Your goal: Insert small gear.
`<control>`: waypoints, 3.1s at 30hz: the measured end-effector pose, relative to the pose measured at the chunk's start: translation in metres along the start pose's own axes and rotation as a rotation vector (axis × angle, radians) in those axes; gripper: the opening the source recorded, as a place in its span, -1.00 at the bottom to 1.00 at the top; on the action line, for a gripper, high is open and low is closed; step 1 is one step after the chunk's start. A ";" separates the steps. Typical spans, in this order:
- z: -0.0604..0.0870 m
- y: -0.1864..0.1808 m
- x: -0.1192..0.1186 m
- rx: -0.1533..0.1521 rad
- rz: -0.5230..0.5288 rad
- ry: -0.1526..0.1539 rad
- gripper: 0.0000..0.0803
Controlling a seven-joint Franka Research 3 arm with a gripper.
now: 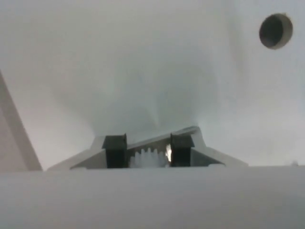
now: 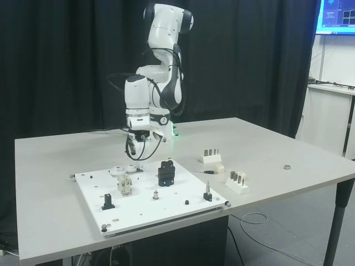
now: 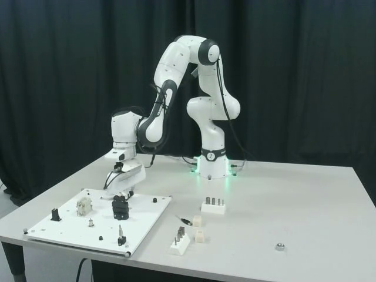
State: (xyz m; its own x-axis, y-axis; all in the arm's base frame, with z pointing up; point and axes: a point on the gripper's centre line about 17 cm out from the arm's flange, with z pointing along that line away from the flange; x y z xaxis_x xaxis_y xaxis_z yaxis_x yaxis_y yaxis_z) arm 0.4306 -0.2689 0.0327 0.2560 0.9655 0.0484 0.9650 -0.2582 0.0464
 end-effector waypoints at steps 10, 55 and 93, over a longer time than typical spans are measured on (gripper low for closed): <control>0.000 0.001 0.000 -0.002 0.074 -0.003 -0.52; -0.004 0.002 0.005 0.006 0.005 -0.008 0.94; -0.038 0.049 -0.003 -0.029 -0.020 -0.125 0.99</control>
State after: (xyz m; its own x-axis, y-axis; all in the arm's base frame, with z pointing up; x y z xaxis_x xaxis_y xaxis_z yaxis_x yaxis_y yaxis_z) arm 0.4749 -0.2857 0.0729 0.2435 0.9668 -0.0772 0.9684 -0.2379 0.0754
